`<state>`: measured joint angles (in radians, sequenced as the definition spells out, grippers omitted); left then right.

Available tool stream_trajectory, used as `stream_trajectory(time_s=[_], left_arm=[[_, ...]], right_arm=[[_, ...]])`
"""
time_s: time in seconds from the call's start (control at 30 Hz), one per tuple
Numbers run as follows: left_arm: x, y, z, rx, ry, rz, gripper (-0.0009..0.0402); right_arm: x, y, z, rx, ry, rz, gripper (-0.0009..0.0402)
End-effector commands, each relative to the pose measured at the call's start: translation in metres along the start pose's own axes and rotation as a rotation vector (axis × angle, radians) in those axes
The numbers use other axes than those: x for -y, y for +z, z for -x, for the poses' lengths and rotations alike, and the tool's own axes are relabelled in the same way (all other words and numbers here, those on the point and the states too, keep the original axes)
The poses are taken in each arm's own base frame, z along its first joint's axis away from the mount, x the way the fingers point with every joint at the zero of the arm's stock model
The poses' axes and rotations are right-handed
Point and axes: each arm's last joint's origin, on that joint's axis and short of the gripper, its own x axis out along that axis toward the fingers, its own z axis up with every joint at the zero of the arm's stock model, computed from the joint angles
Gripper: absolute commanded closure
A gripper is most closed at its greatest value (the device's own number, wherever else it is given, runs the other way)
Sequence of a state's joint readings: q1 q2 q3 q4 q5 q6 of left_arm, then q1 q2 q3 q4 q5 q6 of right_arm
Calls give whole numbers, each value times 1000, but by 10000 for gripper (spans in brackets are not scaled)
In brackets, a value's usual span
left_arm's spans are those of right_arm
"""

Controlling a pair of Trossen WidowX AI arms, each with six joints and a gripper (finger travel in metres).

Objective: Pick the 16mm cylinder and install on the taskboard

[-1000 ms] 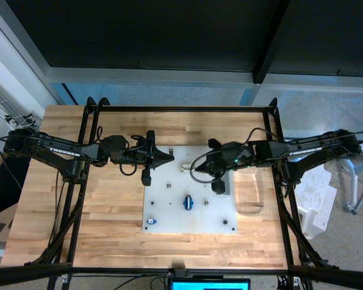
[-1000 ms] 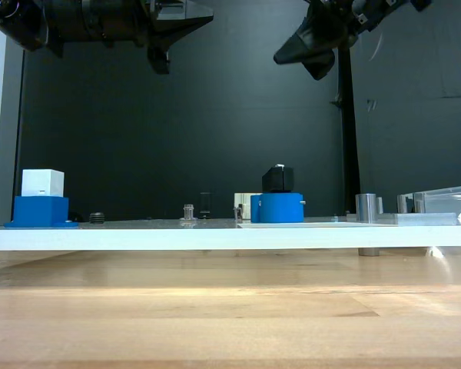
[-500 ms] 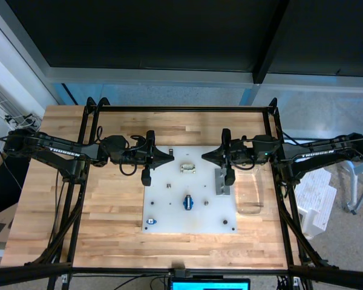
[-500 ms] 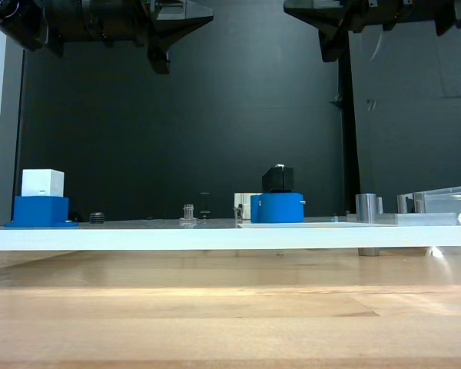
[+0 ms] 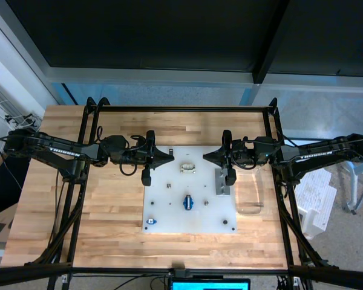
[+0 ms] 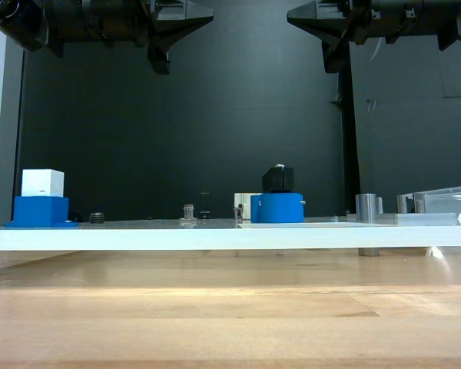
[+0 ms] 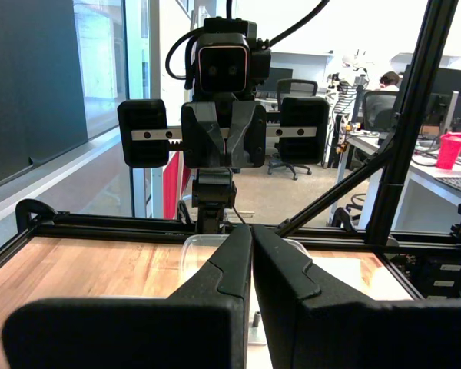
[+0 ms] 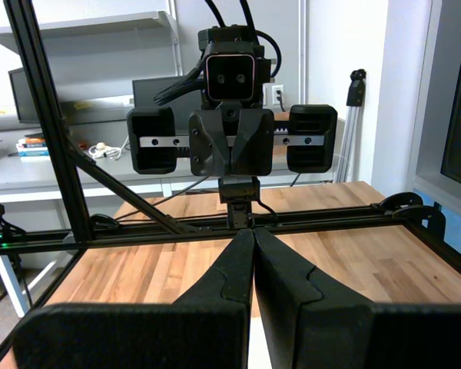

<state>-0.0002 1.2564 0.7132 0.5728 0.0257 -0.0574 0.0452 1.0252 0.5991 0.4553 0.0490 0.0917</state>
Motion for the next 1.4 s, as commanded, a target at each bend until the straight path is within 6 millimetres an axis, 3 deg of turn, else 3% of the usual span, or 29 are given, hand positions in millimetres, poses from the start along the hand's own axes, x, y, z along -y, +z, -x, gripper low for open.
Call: stream_trajectory(time_s=[0.03,1.4], left_arm=[[0,0,0,0,0,0,393],[0,0,0,0,0,0,393]], right_arm=[[0,-1,1,-3,-2,0,393],[0,1,7,15,0,-6,393]])
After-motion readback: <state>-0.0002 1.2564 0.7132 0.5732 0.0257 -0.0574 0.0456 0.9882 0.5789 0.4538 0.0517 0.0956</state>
